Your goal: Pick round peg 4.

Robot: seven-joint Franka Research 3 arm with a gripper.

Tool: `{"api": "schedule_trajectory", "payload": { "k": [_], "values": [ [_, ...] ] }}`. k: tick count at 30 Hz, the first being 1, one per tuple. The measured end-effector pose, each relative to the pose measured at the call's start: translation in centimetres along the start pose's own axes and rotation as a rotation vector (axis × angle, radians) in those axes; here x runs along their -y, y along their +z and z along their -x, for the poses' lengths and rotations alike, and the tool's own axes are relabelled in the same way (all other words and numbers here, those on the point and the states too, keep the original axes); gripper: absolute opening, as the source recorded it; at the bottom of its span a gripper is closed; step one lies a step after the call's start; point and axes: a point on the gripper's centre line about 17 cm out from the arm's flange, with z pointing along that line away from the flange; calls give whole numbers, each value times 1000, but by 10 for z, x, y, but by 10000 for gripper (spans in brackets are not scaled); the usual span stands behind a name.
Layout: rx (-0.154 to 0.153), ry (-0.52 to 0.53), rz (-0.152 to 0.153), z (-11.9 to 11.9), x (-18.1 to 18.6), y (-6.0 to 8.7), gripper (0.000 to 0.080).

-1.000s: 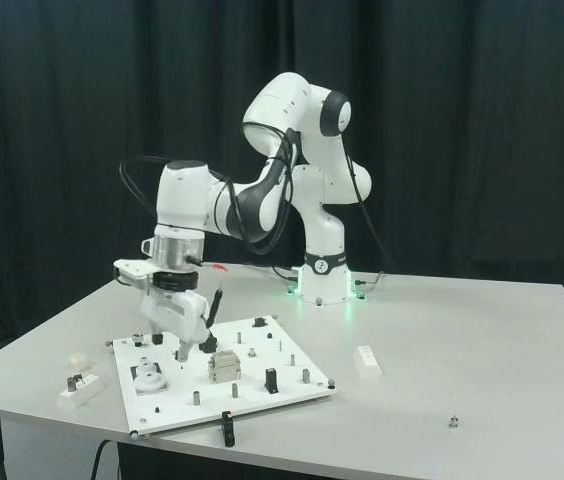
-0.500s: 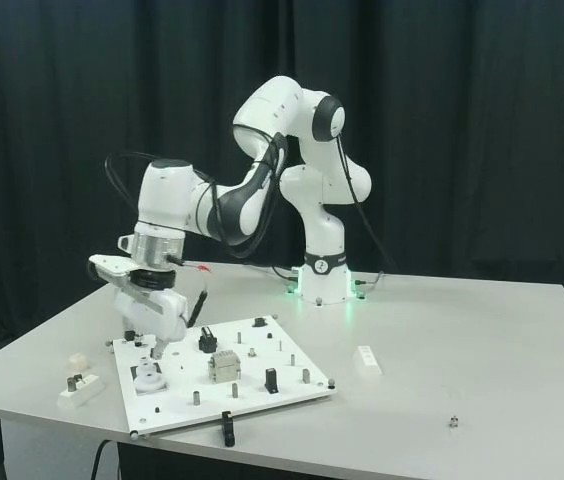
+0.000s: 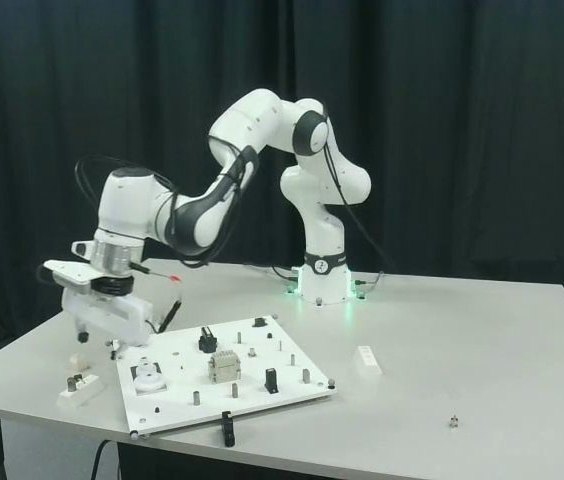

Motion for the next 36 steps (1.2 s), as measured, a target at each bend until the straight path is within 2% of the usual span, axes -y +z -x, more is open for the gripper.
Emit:
{"api": "schedule_trajectory", "payload": {
  "k": [10, 15, 24, 36],
  "values": [
    [33, -96, -3, 8, -46, 27, 800],
    [45, -117, -23, 13, -58, 41, 800],
    [68, -125, -70, 21, -64, 62, 800],
    [81, -106, -93, 23, -63, 78, 800]
  ]
}}
